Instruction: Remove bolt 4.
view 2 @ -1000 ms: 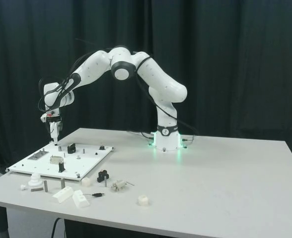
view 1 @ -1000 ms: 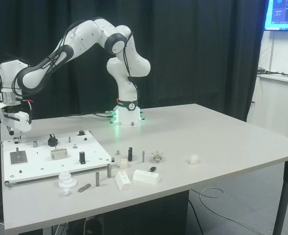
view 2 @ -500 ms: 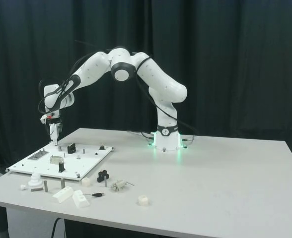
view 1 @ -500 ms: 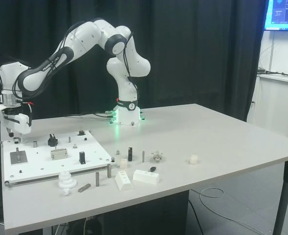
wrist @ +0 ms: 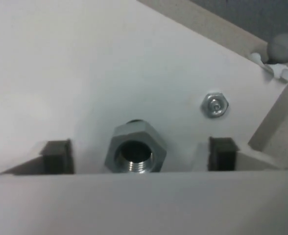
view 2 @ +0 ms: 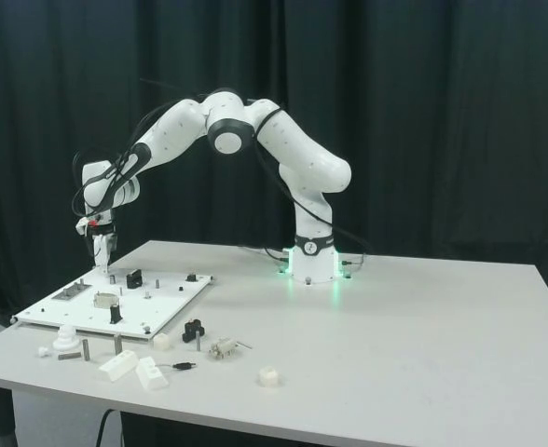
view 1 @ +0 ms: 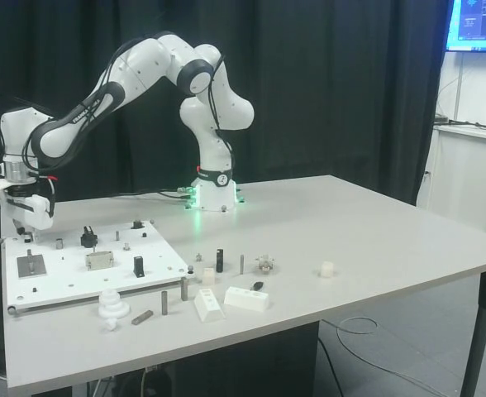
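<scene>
Tabletop (view 1: 375, 231): grey, we see a white board (view 1: 61, 277) on it
Pincer (wrist: 139, 155): fingers spread, either side of the bolt (wrist: 134, 149)
Bolt: upright on the board's far corner

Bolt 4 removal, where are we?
Done: nothing yet; the hex bolt stands on the white board. In hand: the tool hovers over it, fingers open on either side, not touching. Left: close on it, lift it out, set it aside.
</scene>
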Controlling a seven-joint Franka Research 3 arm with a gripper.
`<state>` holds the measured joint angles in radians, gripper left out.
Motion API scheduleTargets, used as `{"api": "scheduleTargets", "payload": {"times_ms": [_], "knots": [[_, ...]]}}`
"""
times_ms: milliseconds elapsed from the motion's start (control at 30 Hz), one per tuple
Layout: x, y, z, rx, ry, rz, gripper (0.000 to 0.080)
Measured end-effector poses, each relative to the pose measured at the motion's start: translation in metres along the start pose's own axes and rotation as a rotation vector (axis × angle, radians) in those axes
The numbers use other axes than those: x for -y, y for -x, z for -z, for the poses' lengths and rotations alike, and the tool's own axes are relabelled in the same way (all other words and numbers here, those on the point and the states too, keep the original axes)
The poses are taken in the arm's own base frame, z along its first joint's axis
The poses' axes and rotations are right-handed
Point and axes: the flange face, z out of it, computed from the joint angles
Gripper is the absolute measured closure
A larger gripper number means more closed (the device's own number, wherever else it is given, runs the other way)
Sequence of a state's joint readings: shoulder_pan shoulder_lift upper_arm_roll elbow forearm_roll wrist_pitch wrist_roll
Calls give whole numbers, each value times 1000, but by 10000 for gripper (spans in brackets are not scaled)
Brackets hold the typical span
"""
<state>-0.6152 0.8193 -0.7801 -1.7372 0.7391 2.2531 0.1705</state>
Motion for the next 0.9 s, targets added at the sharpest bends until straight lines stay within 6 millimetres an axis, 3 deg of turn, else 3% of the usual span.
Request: {"api": "scheduleTargets", "payload": {"times_ms": [67, 100, 300, 333, 467, 500, 900], "knots": [[0, 0, 0, -2, 0, 0, 3], [0, 0, 0, -3, 0, -1, 274], [0, -1, 0, -6, -3, -12, 274], [1, 0, 0, -4, -7, -16, 444], [1, 0, 0, -3, -9, -19, 444], [1, 0, 0, -3, -9, -20, 558], [1, 0, 0, -2, -9, -22, 558]]}}
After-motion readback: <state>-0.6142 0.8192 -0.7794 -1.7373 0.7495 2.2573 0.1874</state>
